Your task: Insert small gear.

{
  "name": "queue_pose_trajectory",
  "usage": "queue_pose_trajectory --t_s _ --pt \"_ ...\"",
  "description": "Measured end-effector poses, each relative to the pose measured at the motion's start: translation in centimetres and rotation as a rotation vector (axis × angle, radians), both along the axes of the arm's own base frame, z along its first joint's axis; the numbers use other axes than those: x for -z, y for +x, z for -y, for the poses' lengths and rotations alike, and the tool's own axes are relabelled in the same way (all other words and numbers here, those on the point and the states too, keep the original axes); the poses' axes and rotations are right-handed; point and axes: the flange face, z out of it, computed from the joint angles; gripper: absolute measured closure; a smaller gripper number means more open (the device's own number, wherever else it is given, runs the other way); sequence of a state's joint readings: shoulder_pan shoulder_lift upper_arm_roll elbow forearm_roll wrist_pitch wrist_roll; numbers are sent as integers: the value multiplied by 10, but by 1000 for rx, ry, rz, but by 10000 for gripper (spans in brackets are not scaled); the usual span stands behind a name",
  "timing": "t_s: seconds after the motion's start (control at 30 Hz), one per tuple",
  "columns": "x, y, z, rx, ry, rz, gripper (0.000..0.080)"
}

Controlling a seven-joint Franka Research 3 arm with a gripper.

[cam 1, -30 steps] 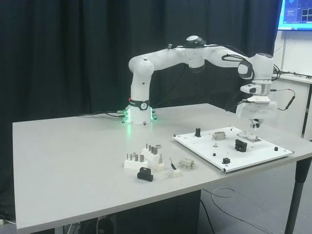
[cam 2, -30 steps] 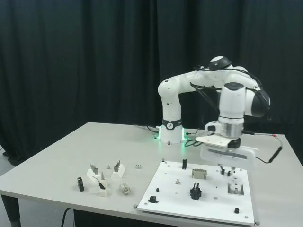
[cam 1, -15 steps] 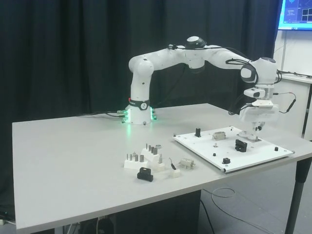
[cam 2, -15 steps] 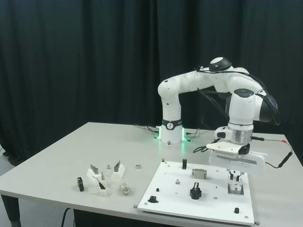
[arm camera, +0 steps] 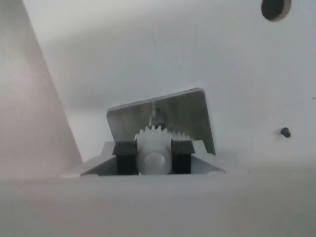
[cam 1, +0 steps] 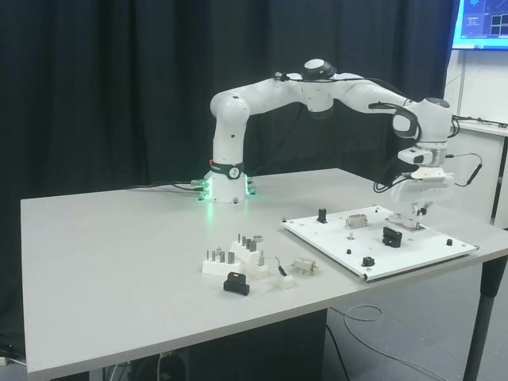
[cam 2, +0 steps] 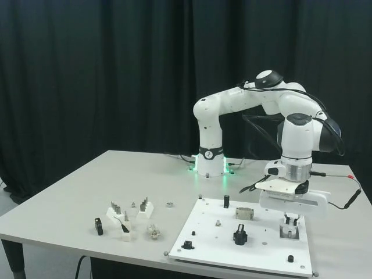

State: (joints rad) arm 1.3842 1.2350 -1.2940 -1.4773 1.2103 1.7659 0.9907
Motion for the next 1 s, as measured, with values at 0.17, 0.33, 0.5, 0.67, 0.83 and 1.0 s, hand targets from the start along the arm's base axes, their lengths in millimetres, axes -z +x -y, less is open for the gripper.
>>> queue_pose_trajectory --t_s 0.17,0.33,0.5,0.67,0.83,1.0 --pt "1 1 0 -2 -1 4 664" --pt "3 1 -1 -3 -4 6 664" --pt "5 1 -1 -6 -6 7 664" --pt "8 0 -2 -10 -12 8 664" --pt "11 -1 -3 -13 -16 7 664" --pt "12 -1 -4 -14 -18 8 664"
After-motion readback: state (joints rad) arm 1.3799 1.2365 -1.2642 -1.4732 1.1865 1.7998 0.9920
